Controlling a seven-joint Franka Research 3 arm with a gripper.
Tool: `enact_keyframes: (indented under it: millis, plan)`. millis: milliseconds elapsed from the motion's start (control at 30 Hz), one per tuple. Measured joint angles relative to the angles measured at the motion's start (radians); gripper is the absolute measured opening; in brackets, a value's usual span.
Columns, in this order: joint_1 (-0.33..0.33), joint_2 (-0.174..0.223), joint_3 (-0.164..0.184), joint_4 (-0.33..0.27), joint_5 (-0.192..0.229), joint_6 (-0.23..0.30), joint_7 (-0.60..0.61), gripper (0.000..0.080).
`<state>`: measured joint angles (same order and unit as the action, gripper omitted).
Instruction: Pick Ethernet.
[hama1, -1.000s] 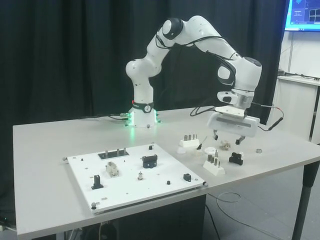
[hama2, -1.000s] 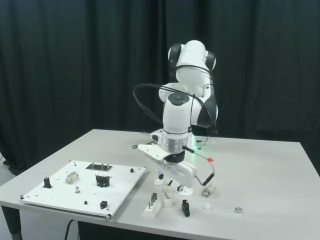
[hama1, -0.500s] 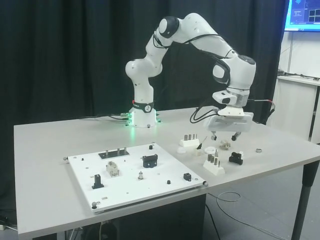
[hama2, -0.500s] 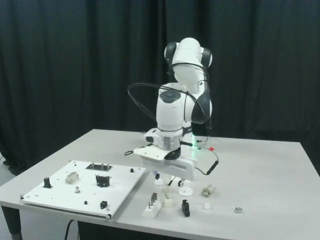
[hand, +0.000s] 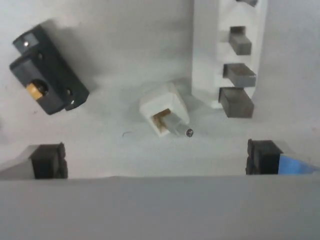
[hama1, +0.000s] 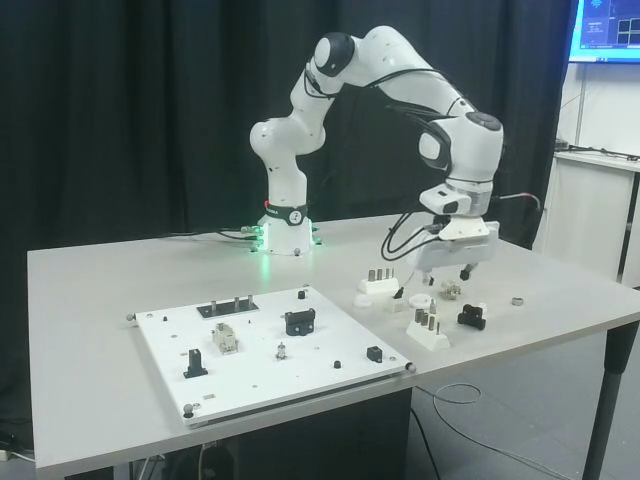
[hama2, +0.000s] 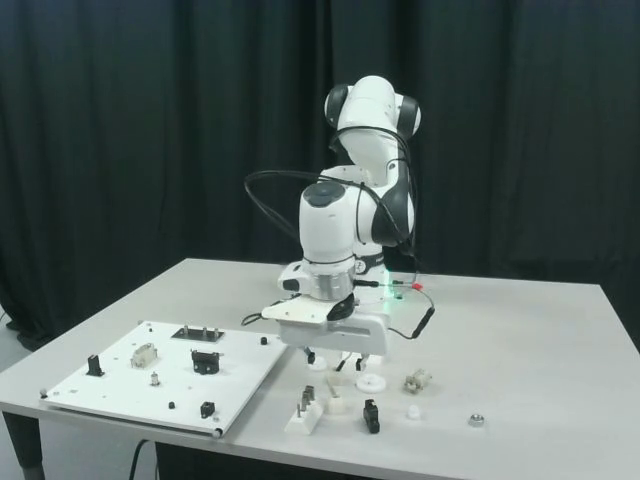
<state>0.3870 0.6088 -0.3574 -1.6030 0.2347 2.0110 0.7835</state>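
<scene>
A small white connector block (hand: 165, 116) with a metal-tipped stub lies on the grey table; I take it for the Ethernet part. It rests between a black part (hand: 47, 67) and a white holder (hand: 230, 55) carrying grey pegs. In the second room view the same white block (hama2: 335, 403) sits near the table's front edge, between the peg holder (hama2: 305, 412) and the black part (hama2: 370, 415). My gripper (hand: 155, 159) hangs above these loose parts, open, with nothing between its black fingertips (hand: 47, 160). It also shows in both room views, gripper (hama1: 447, 272) and gripper (hama2: 335, 358).
A white assembly board (hama1: 260, 350) with several mounted parts lies on the table left of the loose pieces. Close to the gripper are a white gear (hama2: 372, 382), a small metal connector (hama2: 417, 380), a second peg holder (hama1: 378, 288) and a nut (hama1: 518, 299).
The arm has swung the gripper sideways toward the assembly board and turned the wrist. The fingers stay apart and nothing has been taken hold of.
</scene>
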Motion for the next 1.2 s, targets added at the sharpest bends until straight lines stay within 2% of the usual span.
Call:
enact_keyframes:
  millis: [500, 800, 1200]
  plan:
    - [-0.038, 0.0, 0.0, -0.004, 0.087, 0.002, -0.183, 0.08]
    - [-0.053, 0.002, -0.001, -0.022, 0.148, 0.024, -0.271, 0.08]
    - [-0.063, 0.017, -0.002, -0.032, 0.19, 0.026, -0.333, 0.08]
